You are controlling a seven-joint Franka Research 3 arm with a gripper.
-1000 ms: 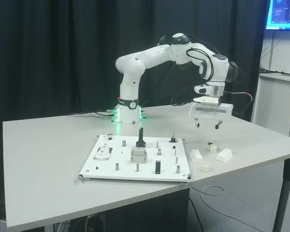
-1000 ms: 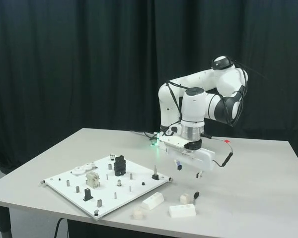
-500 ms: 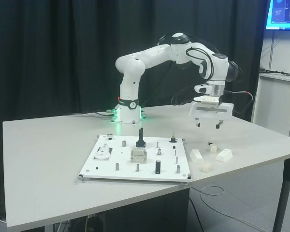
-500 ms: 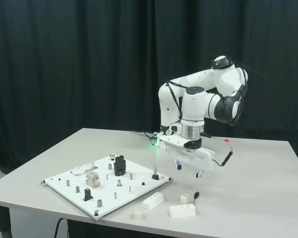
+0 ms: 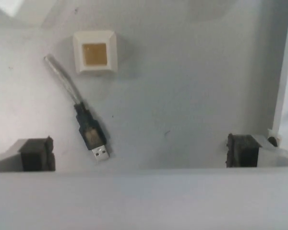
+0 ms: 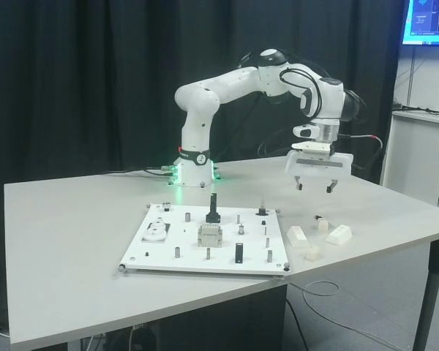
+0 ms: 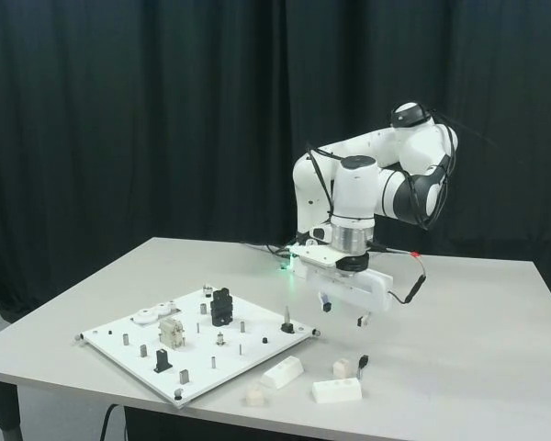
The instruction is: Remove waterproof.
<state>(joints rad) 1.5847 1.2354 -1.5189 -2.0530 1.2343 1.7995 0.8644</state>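
**Arm.** White Franka arm [image 6: 227,84], base bolted at far side of grey table [image 6: 66,241]. Green light at base [image 6: 177,174]. Arm reaches over to the right, wrist pointing down.

**Gripper.** Gripper [image 6: 312,188] hangs well above table, right of the board and far of the loose blocks. Fingers spread wide apart, nothing between them. Wrist view confirms: both black fingertips [image 5: 36,154] at opposite edges of the picture, only bare table in the gap.

**Below gripper (wrist view).** USB plug [image 5: 93,139] w/ short cable stub lies flat on table. Just beside the cable end, not touching: small square white block [image 5: 95,51] w/ recess in its top face.

**Board.** White task board [image 6: 150,252] lies flat at near-left of table. It carries several upright fittings and pegs, incl.:
- tall black fitting [image 6: 213,212], far-centre
- grey box-type connector [image 6: 209,235], centre
- white round part [image 6: 156,232], left
- short black fitting [image 6: 238,252], near edge

**Waterproof connector.** Cannot tell which board fitting it is. All board fittings stand seated, well left of gripper, none touched.

**Loose parts.** On table right of board, near edge: two long white blocks [image 6: 298,235] [image 6: 339,235] and a small white cube [image 6: 312,253].
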